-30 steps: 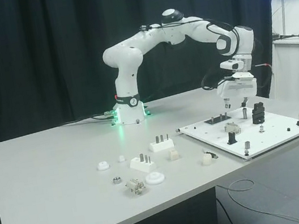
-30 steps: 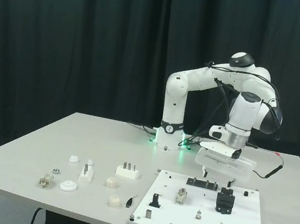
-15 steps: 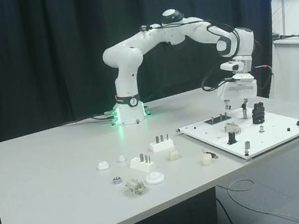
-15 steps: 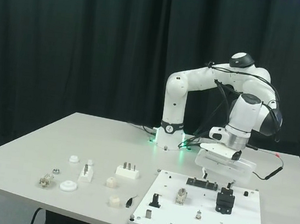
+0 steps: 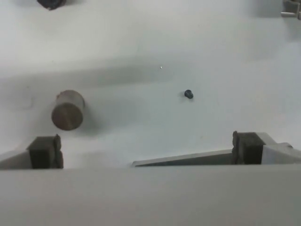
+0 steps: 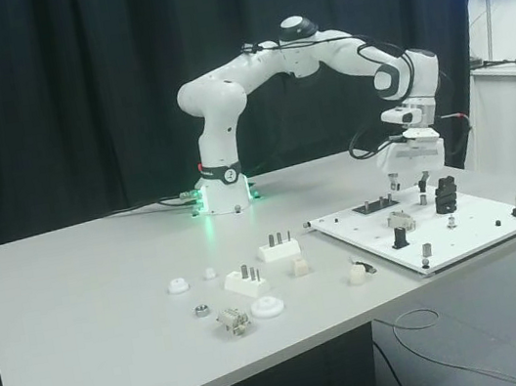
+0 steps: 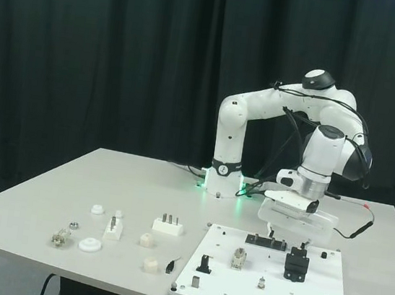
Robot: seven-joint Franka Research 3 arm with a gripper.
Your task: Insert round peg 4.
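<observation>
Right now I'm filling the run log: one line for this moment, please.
gripper: open, empty | round peg: upright in white board, beside one fingertip | arm: above board's far edge | phase: peg seated, not gripped

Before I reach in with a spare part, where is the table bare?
The grey table is bare between its far edge and the loose white parts. It is crowded on the white board under the end effector.

Wrist view: black part (image 5: 51, 4) cut off by edge; unidentifiable.
</observation>
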